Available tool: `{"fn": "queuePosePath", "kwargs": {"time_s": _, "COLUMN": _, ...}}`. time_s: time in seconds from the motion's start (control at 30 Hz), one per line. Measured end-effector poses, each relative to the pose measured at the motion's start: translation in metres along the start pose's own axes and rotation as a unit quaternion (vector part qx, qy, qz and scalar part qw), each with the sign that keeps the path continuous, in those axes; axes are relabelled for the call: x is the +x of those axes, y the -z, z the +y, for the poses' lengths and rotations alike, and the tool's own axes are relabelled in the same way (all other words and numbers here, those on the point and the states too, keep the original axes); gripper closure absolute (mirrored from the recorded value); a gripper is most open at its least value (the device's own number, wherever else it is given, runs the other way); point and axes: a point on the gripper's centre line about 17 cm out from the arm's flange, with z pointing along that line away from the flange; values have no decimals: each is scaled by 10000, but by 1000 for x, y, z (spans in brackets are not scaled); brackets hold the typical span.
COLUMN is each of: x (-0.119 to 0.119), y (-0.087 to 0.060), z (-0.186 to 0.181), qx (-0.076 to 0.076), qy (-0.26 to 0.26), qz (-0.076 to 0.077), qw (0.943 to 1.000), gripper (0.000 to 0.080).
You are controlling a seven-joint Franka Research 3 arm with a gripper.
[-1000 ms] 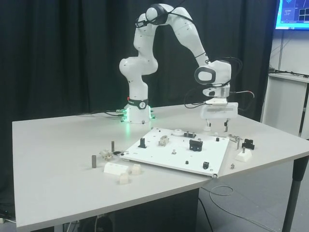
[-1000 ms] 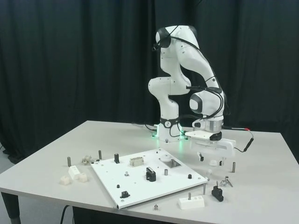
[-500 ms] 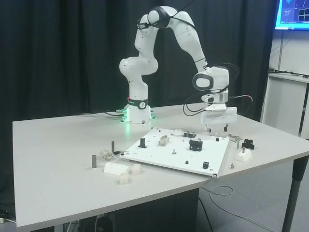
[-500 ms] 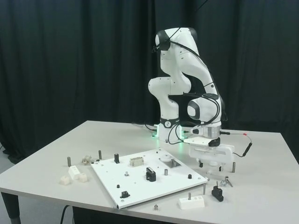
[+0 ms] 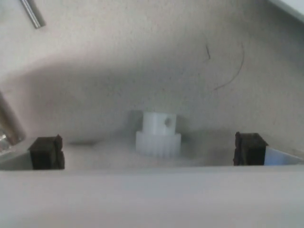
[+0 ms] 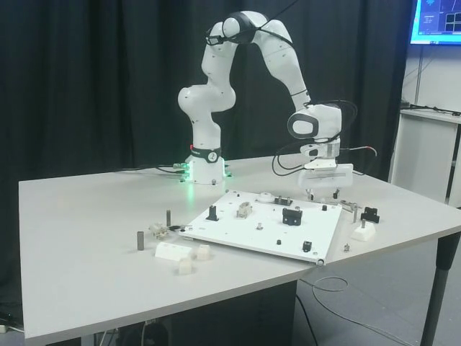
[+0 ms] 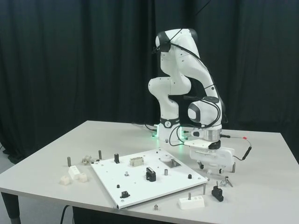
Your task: Pick small gear.
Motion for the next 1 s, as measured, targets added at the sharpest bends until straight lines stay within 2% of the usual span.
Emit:
{"fn": "queuePosePath", "kwargs": {"time_s": 0.4, "x": -1, "y": -3, "z": -2, "qx": -4, "qy": -235, "qz": -19, "qw": 9997, "gripper": 3}}
{"fn": "queuePosePath", "kwargs": {"time_s": 0.43, "x": -1, "y": -3, "z": -2, "qx": -3, "qy": -245, "qz": -18, "qw": 9997, "gripper": 116}}
{"fn": "queuePosePath", "kwargs": {"time_s": 0.47, "x": 0, "y": -3, "z": -2, "qx": -3, "qy": -251, "qz": -16, "qw": 9997, "gripper": 116}}
{"fn": "queuePosePath", "kwargs": {"time_s": 0.5, "x": 0, "y": -2, "z": -2, "qx": -2, "qy": -258, "qz": -14, "qw": 9997, "gripper": 318}}
{"fn": "queuePosePath", "kwargs": {"time_s": 0.8, "x": 8, "y": -2, "z": 2, "qx": -7, "qy": -346, "qz": 17, "qw": 9994, "gripper": 318}}
{"fn": "queuePosePath", "kwargs": {"time_s": 0.83, "x": 9, "y": -2, "z": 3, "qx": -9, "qy": -354, "qz": 19, "qw": 9994, "gripper": 508}}
{"fn": "queuePosePath", "kwargs": {"time_s": 0.87, "x": 10, "y": -2, "z": 3, "qx": -10, "qy": -362, "qz": 22, "qw": 9993, "gripper": 508}}
{"fn": "queuePosePath", "kwargs": {"time_s": 0.9, "x": 11, "y": -2, "z": 4, "qx": -12, "qy": -370, "qz": 25, "qw": 9993, "gripper": 604}}
{"fn": "queuePosePath", "kwargs": {"time_s": 1.0, "x": 12, "y": -2, "z": 5, "qx": -15, "qy": -387, "qz": 31, "qw": 9992, "gripper": 604}}
